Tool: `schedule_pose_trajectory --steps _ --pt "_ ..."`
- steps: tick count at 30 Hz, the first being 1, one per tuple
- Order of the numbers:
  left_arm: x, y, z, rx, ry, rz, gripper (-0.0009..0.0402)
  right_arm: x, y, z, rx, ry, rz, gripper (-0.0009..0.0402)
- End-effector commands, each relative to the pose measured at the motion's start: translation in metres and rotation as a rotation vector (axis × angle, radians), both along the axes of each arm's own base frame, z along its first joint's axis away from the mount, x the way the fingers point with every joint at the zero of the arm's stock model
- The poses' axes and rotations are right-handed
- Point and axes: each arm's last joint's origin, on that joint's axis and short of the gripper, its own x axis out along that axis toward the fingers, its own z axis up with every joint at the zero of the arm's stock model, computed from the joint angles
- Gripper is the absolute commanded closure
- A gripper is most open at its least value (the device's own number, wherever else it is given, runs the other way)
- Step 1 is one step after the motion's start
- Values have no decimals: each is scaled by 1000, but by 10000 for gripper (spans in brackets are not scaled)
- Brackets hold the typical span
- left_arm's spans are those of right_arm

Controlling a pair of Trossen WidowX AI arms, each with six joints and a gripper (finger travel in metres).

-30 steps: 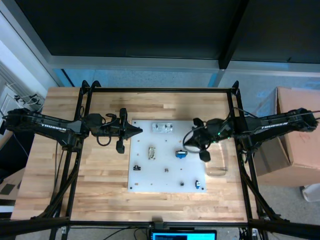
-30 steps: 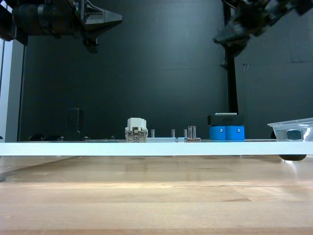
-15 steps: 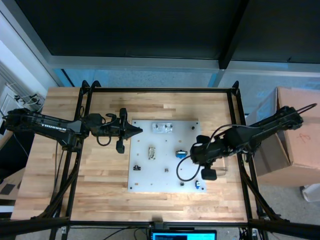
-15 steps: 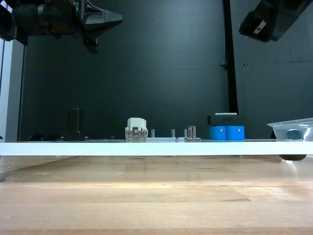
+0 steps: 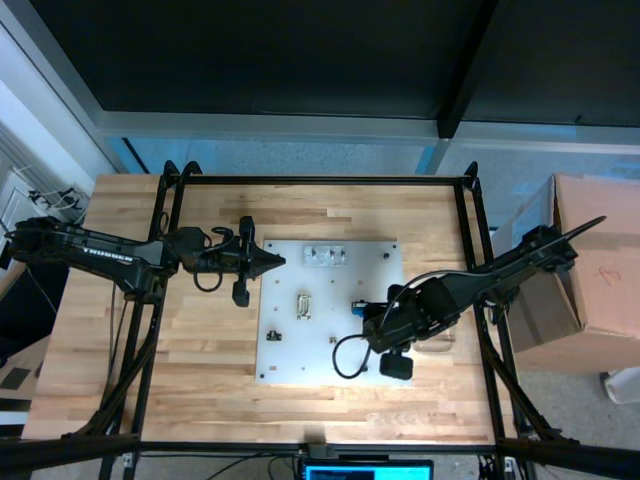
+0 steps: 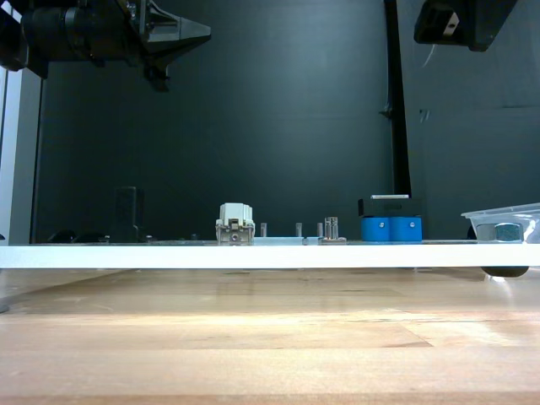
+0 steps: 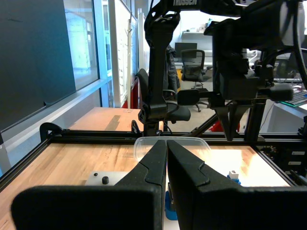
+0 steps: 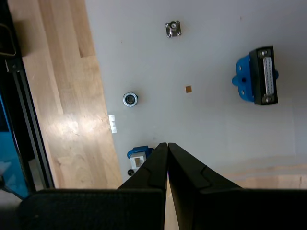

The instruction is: Unfasten the M12 nut and place it in the container

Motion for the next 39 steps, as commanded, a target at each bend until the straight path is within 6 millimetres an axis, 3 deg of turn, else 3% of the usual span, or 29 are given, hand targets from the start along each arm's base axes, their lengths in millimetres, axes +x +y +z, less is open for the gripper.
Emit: schedule_pose_trajectory --steps 1,8,26,31,39 --pt "0 0 0 0 0 0 393 6 4 -1 9 4 -35 393" --pt "0 0 0 0 0 0 393 11 12 -14 30 78 -79 375" --pt "0 0 0 0 0 0 393 29 28 -51 -9 147 -137 150" --pt "0 0 0 0 0 0 393 37 34 -65 -24 153 -133 128" --pt "0 0 0 0 0 0 393 44 41 -83 -37 172 -127 126"
